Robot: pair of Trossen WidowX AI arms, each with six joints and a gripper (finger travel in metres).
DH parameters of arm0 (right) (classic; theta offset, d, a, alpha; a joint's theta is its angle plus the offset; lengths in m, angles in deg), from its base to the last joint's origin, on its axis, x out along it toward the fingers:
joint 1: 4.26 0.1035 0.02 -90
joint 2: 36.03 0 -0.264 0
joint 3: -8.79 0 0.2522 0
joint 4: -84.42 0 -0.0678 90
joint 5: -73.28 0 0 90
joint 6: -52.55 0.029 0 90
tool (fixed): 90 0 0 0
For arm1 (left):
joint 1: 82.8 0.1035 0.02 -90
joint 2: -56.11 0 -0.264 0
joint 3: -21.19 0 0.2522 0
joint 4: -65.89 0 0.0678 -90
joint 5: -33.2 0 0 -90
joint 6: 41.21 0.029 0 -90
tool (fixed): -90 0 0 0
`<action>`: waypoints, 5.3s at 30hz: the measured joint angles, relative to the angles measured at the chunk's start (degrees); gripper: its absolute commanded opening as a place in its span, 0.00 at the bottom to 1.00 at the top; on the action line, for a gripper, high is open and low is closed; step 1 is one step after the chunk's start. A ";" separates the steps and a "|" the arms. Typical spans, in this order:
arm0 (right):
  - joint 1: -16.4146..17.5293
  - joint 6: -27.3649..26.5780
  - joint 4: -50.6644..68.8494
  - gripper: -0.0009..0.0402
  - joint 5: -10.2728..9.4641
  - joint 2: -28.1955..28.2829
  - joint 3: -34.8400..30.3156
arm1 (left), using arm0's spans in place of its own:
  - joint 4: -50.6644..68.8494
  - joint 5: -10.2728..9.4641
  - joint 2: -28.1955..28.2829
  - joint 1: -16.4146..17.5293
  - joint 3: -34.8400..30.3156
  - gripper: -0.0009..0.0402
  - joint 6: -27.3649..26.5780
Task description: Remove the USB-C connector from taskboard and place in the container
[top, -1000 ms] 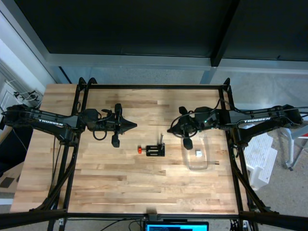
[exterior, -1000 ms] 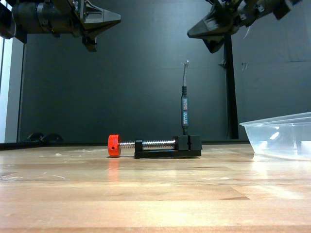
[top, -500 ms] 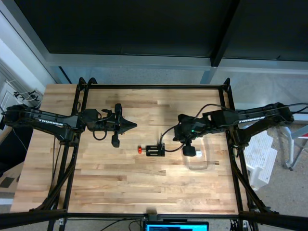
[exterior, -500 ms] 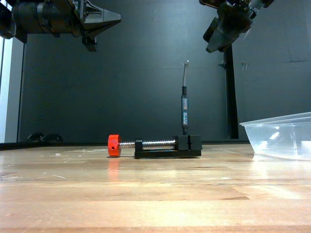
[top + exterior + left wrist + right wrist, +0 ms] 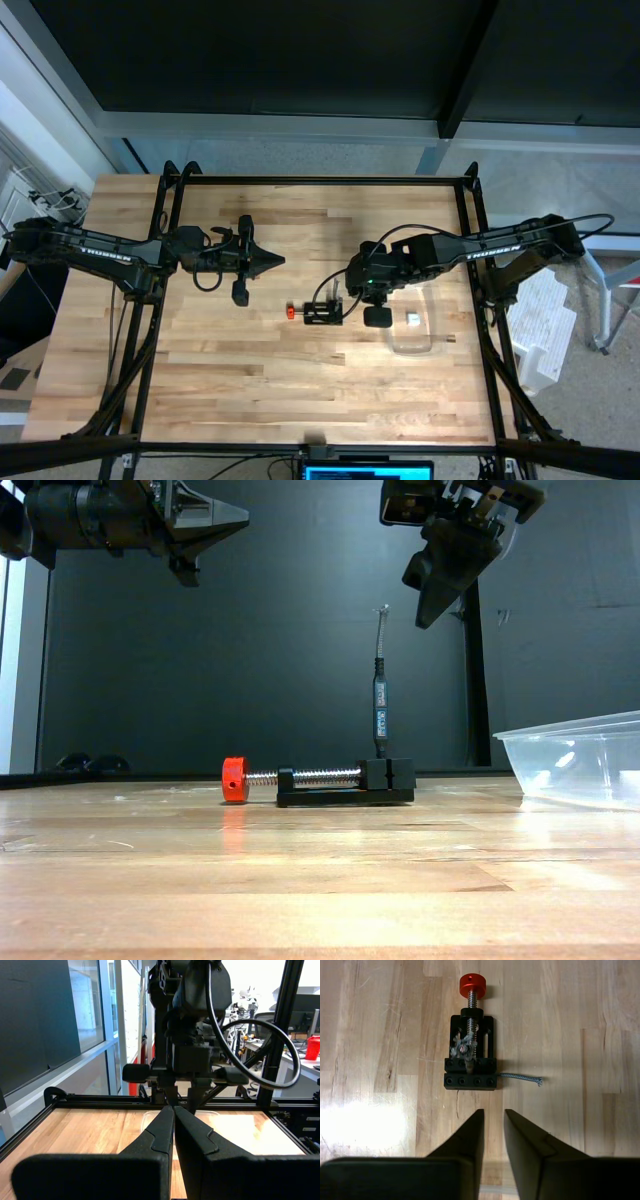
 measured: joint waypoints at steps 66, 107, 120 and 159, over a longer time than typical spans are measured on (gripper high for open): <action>1.31 1.73 -1.07 0.38 1.49 17.40 -8.50 | 0.00 0.00 0.00 0.00 0.02 0.02 -0.02; 1.31 1.49 -1.18 0.02 1.09 17.42 -8.48 | 0.00 0.00 0.00 0.00 0.02 0.02 -0.02; 1.29 1.27 -1.09 0.02 1.22 17.40 -8.57 | 0.00 0.00 0.00 0.00 0.00 0.02 0.00; 3.02 1.53 1.73 0.02 0.90 5.81 -4.85 | 0.00 0.00 -0.02 0.00 0.00 0.02 -0.02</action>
